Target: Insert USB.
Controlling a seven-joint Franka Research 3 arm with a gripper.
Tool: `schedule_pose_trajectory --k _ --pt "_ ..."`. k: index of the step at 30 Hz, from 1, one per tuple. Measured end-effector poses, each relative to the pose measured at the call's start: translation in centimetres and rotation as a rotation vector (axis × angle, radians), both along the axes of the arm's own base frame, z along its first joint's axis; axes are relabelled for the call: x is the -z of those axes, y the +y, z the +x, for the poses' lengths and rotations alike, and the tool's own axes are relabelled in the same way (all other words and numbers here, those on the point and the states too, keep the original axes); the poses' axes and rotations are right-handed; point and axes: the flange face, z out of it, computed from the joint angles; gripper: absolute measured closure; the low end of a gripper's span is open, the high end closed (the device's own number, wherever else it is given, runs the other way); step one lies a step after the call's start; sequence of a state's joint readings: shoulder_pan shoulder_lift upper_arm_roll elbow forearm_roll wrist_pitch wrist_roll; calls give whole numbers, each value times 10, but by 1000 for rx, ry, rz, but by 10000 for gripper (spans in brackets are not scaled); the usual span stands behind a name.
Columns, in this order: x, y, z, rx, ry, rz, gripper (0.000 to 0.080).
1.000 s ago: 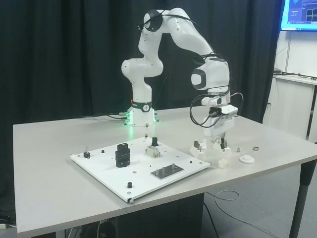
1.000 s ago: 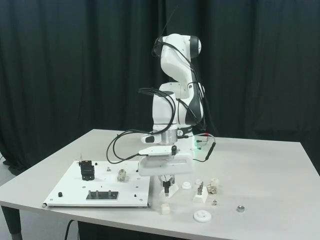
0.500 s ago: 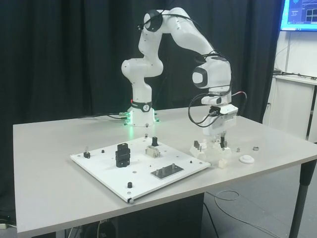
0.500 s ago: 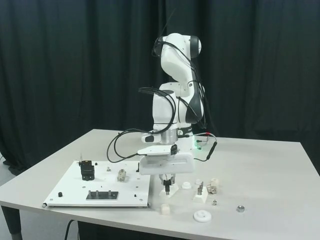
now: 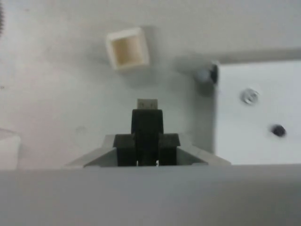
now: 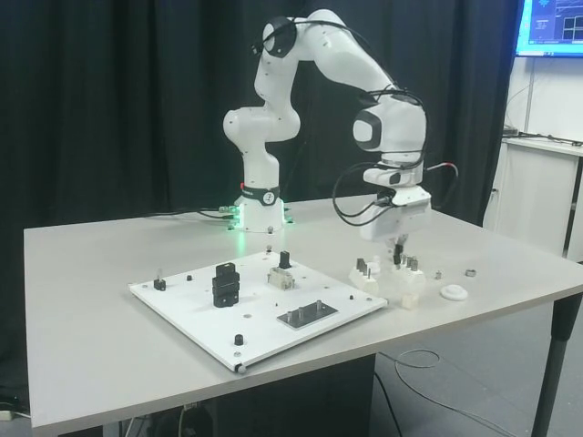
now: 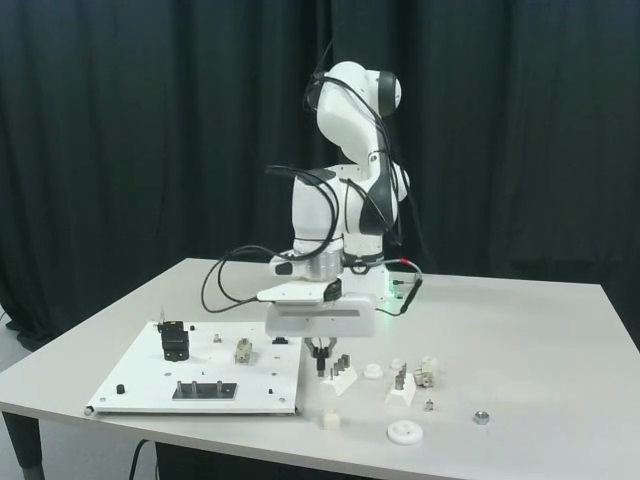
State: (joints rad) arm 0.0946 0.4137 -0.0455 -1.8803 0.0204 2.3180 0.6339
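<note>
The gripper (image 5: 146,162) hangs above the grey table (image 6: 82,273), just beside the near right corner of the white board (image 6: 205,319). In the wrist view, the two black fingers (image 5: 123,149) are closed on the USB plug (image 5: 147,123). The plug's black body sits between them and its metal tip points down toward the table. The plug is clear of the table surface.

Below the gripper, a small white cube with an open top (image 5: 127,47) rests on the table, apart from the board edge. A board corner with a screw (image 5: 249,96) and a black dot (image 5: 279,130) lies beside it in the wrist view.

In the first room view, white fixture blocks (image 6: 407,282) stand on the table directly under the gripper. A white gear disc (image 6: 452,293) and a small metal ring (image 6: 471,271) lie farther along the table.

On the board, a grey metal plate with two pins (image 6: 307,314) lies nearest the front edge. A black block (image 6: 225,284) and a small socket module (image 6: 281,276) stand behind it. The arm base (image 6: 255,214) is bolted at the far side of the table, with green light at its foot.
</note>
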Motion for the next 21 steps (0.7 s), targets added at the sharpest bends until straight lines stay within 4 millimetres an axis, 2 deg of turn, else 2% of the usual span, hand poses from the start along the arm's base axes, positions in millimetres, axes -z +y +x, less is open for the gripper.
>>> schedule_pose_trajectory --k 10,21 --pt "-18 -30 -3 99 87 -45 708" --pt "-32 -75 -14 256 183 -78 708"
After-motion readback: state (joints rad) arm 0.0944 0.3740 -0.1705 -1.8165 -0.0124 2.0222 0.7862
